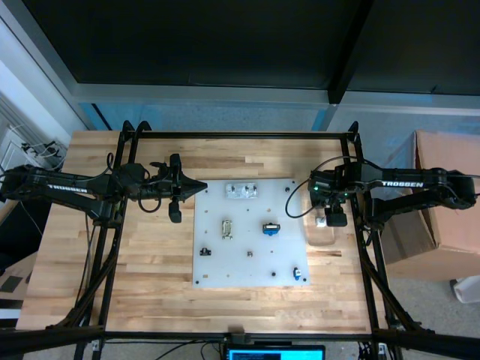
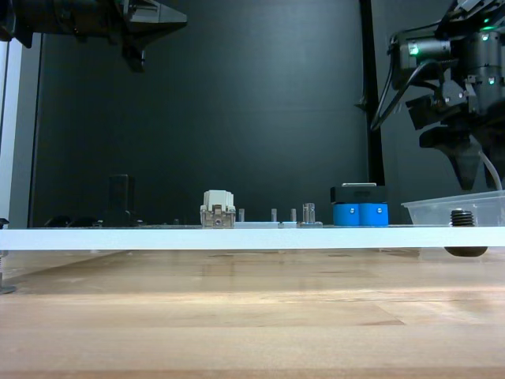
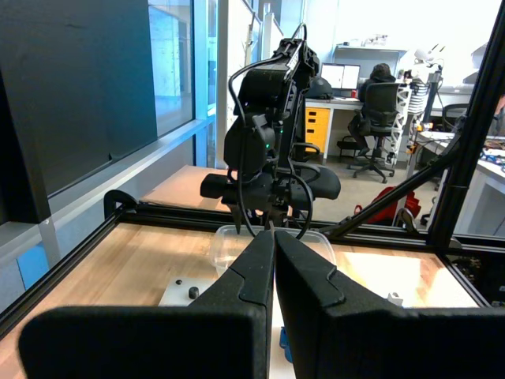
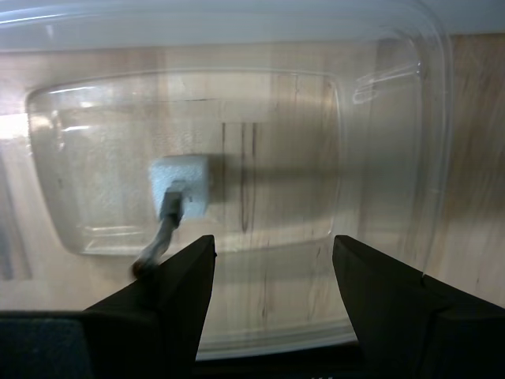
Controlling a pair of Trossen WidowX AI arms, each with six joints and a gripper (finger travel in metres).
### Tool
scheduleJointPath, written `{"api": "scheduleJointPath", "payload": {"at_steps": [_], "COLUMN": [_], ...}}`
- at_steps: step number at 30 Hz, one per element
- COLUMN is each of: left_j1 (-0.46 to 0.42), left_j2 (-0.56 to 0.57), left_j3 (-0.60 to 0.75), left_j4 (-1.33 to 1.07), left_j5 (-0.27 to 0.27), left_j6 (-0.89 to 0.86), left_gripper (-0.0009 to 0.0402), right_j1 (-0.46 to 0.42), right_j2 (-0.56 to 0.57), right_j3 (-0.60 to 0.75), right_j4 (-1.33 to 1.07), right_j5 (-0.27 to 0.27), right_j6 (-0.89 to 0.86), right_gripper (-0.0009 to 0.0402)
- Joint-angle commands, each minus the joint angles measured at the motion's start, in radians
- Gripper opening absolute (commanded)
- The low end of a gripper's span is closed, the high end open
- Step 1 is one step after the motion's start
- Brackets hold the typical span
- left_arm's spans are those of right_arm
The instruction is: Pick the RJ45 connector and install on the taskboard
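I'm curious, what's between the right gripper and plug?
Just air, right wrist view: right gripper above tub, RJ45 connector free inside. Left gripper over board's left edge.

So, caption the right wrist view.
Right gripper open over RJ45 connector lying free in clear tray; left gripper shut, raised near board.

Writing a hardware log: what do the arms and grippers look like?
Both arms are black with white TROSSEN lettering and black cables. The left gripper, by the taskboard's left edge, and right gripper, above the clear tray, have tapered black jaws; the right arm shows a green light.
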Motion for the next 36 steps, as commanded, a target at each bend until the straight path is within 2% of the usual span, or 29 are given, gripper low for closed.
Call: {"api": "scheduleJointPath", "payload": {"at_steps": [1, 7, 22, 26, 31, 34, 36], "left_j1": [0.000, 0.000, 0.000, 0.000, 0.000, 0.000, 0.000], "left_j2": [0.000, 0.000, 0.000, 0.000, 0.000, 0.000, 0.000], "left_j3": [0.000, 0.000, 0.000, 0.000, 0.000, 0.000, 0.000], "left_j4": [0.000, 0.000, 0.000, 0.000, 0.000, 0.000, 0.000], "left_j5": [0.000, 0.000, 0.000, 0.000, 0.000, 0.000, 0.000], "left_j6": [0.000, 0.000, 0.000, 0.000, 0.000, 0.000, 0.000], "left_gripper": [0.0000, 0.0000, 0.0000, 0.0000, 0.0000, 0.0000, 0.0000], "right_j1": [-0.005, -0.011, -0.016, -0.019, -0.021, -0.021, -0.021], "right_j2": [0.011, 0.026, 0.045, 0.046, 0.046, 0.046, 0.045], "right_j3": [-0.020, -0.032, -0.091, -0.103, -0.116, -0.120, -0.120], "right_j4": [0.032, 0.048, 0.122, 0.127, 0.131, 0.133, 0.133], "right_j5": [0.000, 0.000, -0.003, -0.004, -0.004, -0.004, -0.005], "right_j6": [-0.017, -0.028, -0.130, -0.147, -0.165, -0.167, -0.168], "right_gripper": [0.0208, 0.0203, 0.0133, 0.0086, -0.0006, 0.0009, 0.0004]}}
